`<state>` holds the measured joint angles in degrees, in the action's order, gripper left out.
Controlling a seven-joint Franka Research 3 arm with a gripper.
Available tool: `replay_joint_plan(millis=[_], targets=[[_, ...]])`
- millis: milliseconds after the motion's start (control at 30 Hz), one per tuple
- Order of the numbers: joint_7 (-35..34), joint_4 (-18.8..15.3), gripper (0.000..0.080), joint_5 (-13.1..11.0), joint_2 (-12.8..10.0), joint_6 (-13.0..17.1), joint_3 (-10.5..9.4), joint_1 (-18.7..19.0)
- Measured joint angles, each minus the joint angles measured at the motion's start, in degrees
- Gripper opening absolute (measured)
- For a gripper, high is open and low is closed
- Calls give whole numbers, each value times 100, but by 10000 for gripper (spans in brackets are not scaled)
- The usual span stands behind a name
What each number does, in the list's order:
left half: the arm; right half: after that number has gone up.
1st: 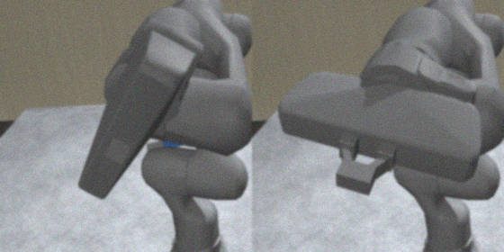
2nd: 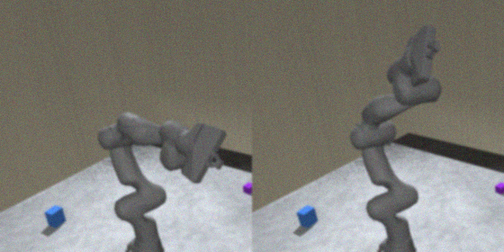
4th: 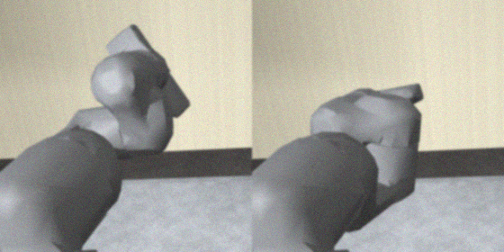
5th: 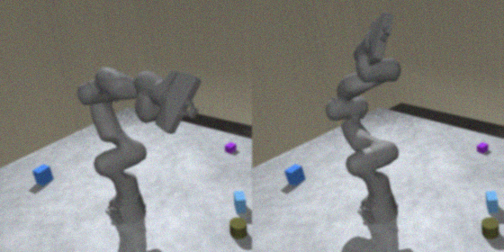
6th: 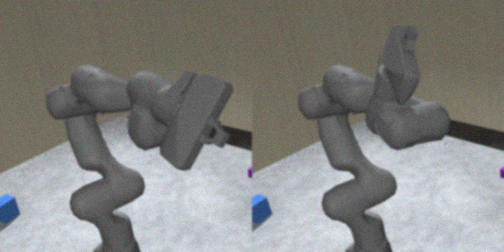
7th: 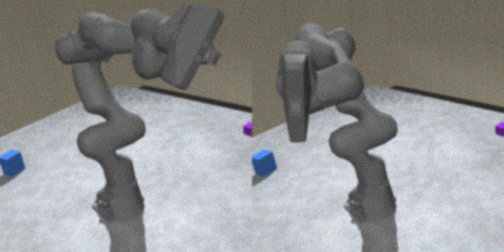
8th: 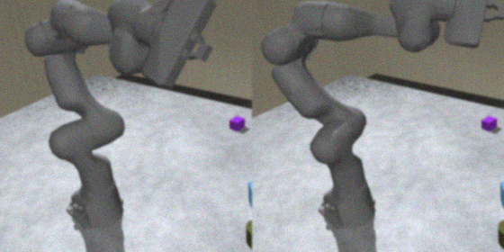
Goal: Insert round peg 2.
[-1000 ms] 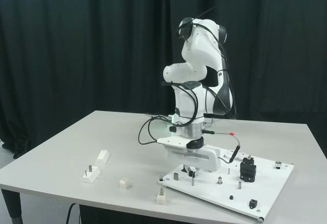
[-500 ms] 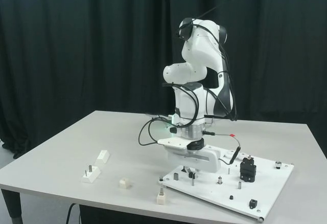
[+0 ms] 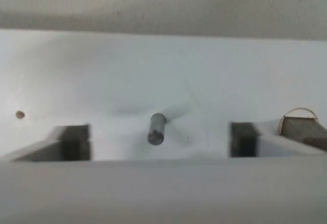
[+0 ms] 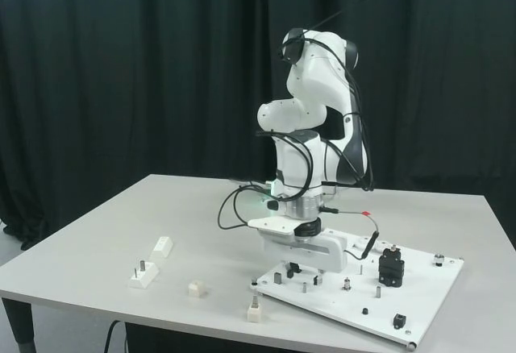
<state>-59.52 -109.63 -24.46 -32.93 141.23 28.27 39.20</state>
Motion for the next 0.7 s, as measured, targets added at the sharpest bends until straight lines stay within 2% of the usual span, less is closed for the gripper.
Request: replay_joint_plan(millis=[67, 100, 467, 500, 700], targets=[[3, 0, 337, 0, 6, 0, 3, -7], [4, 0, 694, 0, 9, 0, 3, -13], [8, 5, 694, 0, 105, -17, 9, -174], [14, 6, 796, 0, 122, -28, 9, -199], [39, 25, 796, -13, 234, -194, 8, -349]])
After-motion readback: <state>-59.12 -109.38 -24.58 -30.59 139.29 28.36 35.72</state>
